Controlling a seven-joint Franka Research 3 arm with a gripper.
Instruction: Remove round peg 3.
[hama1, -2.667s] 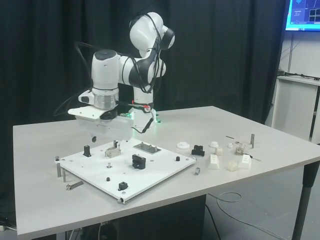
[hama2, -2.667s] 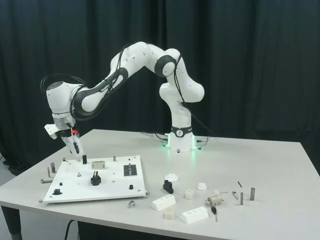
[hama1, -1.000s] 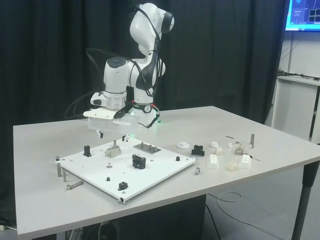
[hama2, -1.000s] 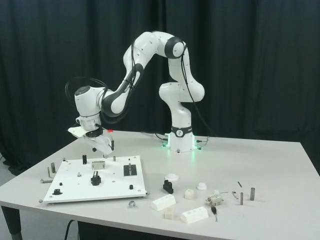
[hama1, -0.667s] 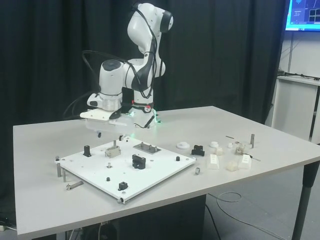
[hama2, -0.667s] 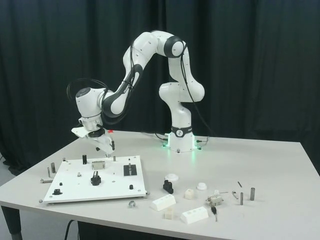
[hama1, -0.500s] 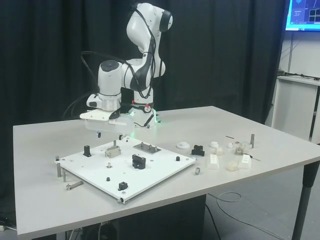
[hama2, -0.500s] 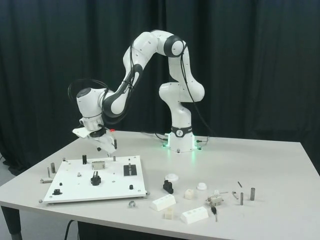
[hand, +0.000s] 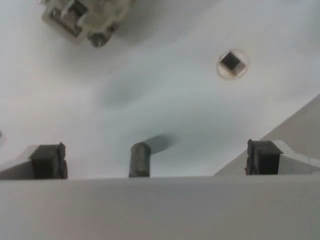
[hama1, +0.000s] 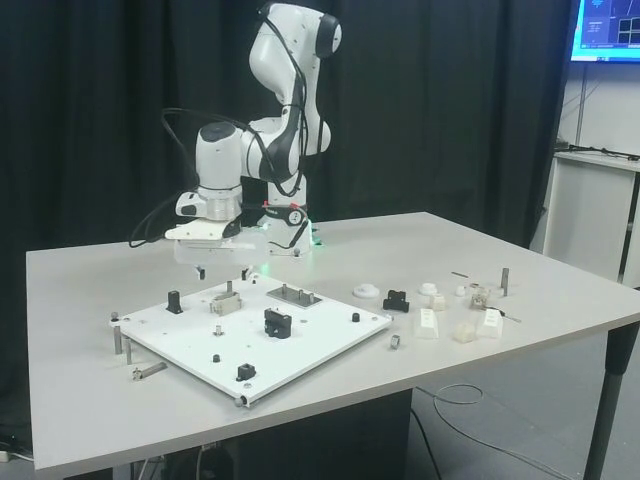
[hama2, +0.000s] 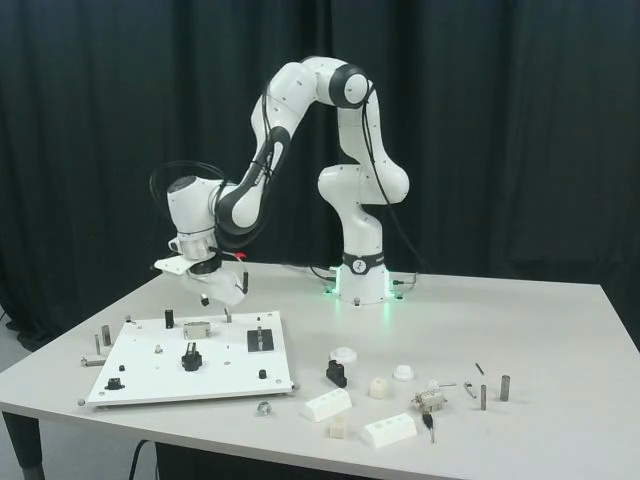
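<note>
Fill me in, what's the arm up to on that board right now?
The white arm's claw is open and hovering over the back edge of the white board. In the wrist view a small round peg stands upright on the board between the fingertips, not yet gripped. Loose parts lie on the grey table beside the board.

One white board (hama2: 215, 372) lies at the left end of the one grey table (hama2: 520, 330), and one white arm (hama2: 270, 130) is bolted at the table's back edge. The board carries four black fittings (hama1: 277, 323), one grey connector block (hama1: 227, 300), one dark plate (hama1: 294, 295) and one round peg (hand: 140, 159) at its back edge. Three grey pegs (hama2: 106, 335) sit just off its left edge. Towards the table's right end are two long white blocks (hama2: 326, 404), two white cubes (hama2: 379, 388), two white round pieces (hama2: 343, 354), one loose black fitting (hama2: 335, 374) and two upright grey pins (hama2: 505, 387).
</note>
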